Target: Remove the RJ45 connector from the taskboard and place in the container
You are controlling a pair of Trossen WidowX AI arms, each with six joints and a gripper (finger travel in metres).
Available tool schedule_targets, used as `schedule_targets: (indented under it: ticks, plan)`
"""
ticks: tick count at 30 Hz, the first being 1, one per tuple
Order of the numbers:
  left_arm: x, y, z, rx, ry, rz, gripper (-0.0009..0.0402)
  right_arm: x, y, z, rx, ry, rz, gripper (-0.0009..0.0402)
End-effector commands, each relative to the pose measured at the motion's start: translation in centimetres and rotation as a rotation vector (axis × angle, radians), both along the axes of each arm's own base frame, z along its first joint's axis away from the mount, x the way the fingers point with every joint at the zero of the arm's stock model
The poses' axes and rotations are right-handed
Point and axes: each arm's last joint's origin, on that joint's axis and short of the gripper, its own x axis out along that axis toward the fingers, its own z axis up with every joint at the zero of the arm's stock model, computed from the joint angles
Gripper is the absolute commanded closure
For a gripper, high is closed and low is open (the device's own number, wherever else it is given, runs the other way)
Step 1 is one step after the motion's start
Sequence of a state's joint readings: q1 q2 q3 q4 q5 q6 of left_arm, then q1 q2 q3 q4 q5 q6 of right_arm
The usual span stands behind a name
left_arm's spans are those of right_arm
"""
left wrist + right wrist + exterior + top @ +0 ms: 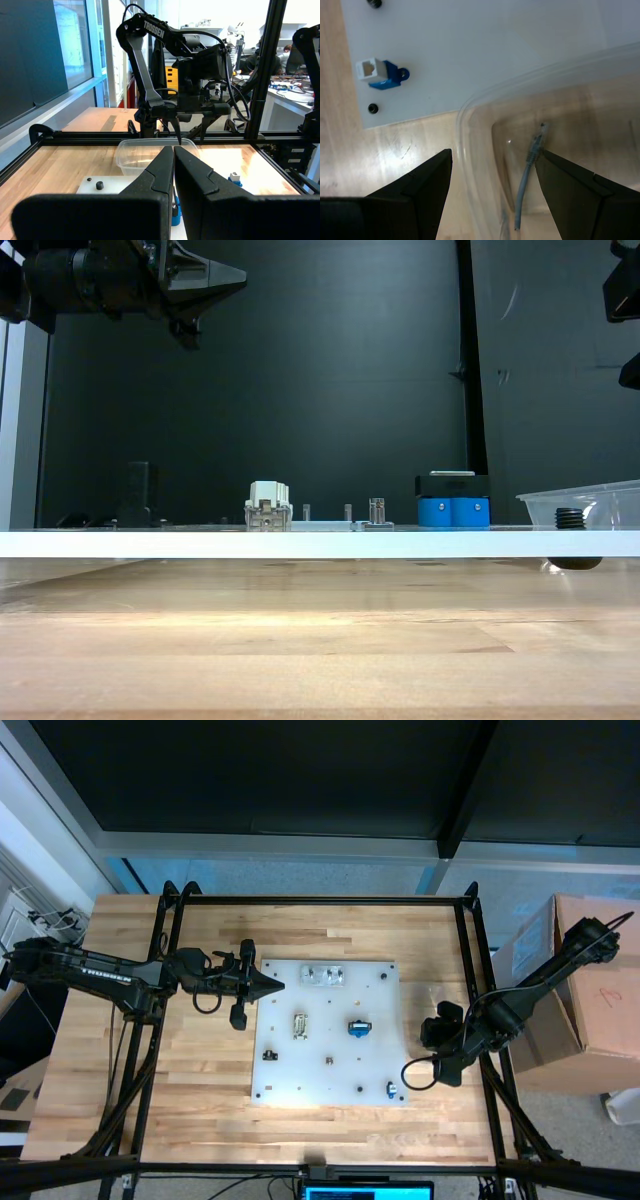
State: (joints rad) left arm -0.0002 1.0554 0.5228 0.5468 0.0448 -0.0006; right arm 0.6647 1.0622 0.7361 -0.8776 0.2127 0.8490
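Note:
The RJ45 connector [536, 145] lies free inside the clear container [470, 105], its grey cable trailing off along the floor of the tub. My right gripper [493, 155] hangs open over the container's rim, nothing between its fingers; from above it shows just right of the white taskboard [320, 1070]. The empty white RJ45 jack [371, 69] sits on its blue mount at the board's corner. My left gripper [275, 986] is shut and empty, raised over the board's left edge and pointing right. The left wrist view shows the container [131, 150] beyond its fingertips.
The board carries a white connector block [300, 1025], a blue part [359, 1028] and silver fittings [323, 976]. A black frame [470, 950] rings the table. A cardboard box [585, 990] stands off the right edge. A small black part [570, 518] lies in the container.

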Motion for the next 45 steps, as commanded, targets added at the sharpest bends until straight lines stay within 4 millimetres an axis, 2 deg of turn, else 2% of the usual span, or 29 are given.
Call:
schedule_targets:
  ticks: [1, 10, 14, 24, 30, 35, 40, 45]
  plan:
    - [0.0, 0.0, 0.0, 0.0, 0.0, 0.0, 0.0393, 0.1, -0.1, 0.2, -0.004, -0.008, 0.013, 0.0162]
    - [0.0, 0.0, 0.0, 0.0, 0.0, 0.0, 0.0393, 1.7, -2.2, 1.6, -0.051, -0.143, 0.088, 0.0162]
    - [0.0, 0.0, 0.0, 0.0, 0.0, 0.0, 0.0393, 2.8, -3.2, 2.6, -0.085, -0.273, 0.143, 0.0162]
    - [0.0, 0.0, 0.0, 0.0, 0.0, 0.0, 0.0393, 5.7, -6.5, 5.3, -0.225, -0.6, 0.156, 0.0165]
    - [0.0, 0.0, 0.0, 0.0, 0.0, 0.0, 0.0393, 6.9, -9.0, 7.0, -0.244, -0.78, 0.062, 0.0197]
    - [0.0, 0.0, 0.0, 0.0, 0.0, 0.0, 0.0393, 7.3, -10.2, 7.4, -0.292, -0.876, 0.036, 0.0231]
    - [0.0, 0.0, 0.0, 0.0, 0.0, 0.0, 0.0393, 7.6, -11.2, 6.5, -0.259, -0.989, 0.081, 0.0272]
    - [0.0, 0.0, 0.0, 0.0, 0.0, 0.0, 0.0393, 7.5, -11.9, 5.3, -0.271, -1.067, 0.044, 0.0313]
